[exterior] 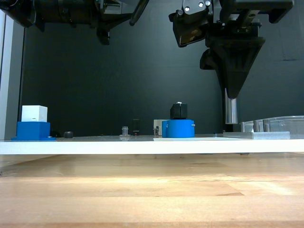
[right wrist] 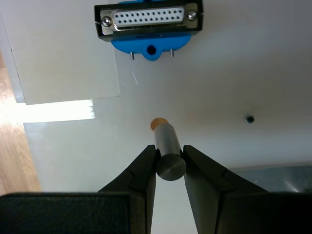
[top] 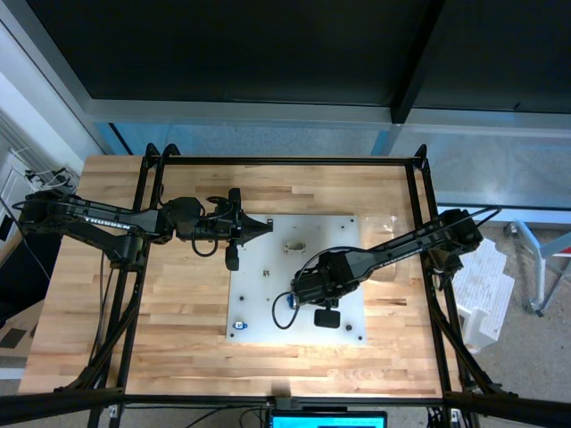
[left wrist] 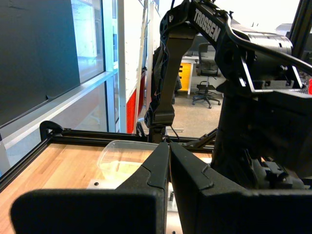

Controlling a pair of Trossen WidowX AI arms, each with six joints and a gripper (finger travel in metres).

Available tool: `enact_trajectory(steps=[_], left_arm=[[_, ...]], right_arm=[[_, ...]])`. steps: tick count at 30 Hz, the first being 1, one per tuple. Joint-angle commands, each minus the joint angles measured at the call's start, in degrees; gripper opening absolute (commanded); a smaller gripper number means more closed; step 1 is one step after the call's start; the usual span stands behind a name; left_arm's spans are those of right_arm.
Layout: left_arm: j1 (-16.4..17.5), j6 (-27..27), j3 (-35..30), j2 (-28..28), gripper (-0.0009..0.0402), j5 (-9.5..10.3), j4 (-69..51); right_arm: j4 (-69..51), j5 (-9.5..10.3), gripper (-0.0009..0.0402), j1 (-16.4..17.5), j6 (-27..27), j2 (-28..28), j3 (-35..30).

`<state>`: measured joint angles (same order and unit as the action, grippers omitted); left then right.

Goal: Pick the 16mm cylinder and install on the taskboard

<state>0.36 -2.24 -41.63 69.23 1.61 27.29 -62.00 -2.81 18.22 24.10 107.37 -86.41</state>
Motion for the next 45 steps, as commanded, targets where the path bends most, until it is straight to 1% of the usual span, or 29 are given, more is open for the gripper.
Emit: enact_trajectory(steps=[1,12,31,34,45], left_arm=[[0.0,0.0,0.0,0.0,0.0001,-0.02,0.0],[0.0,0.0,0.0,0.0,0.0001,-0.02,0.0],[0.0,0.0,0.0,0.0,0.0001,-0.02,0.0],[0.0,0.0,0.0,0.0,0.0001,-0.02,0.0],[0.0,0.0,0.0,0.0,0.0001,-0.02,0.0]], right_arm=[[0.1,-0.04,0.0008,0.4,0.0,0.8,0.0],[0.9,-0.13,0.0008,0.8,-0.1,2.1,0.0],[1.7,-0.20,0.0008,0.7,0.1,2.1,1.1],[2.0,-0.61,0.0008,0.7,0.1,2.1,1.2],[2.8,-0.63,0.0008,0.5,0.1,2.1,1.6]])
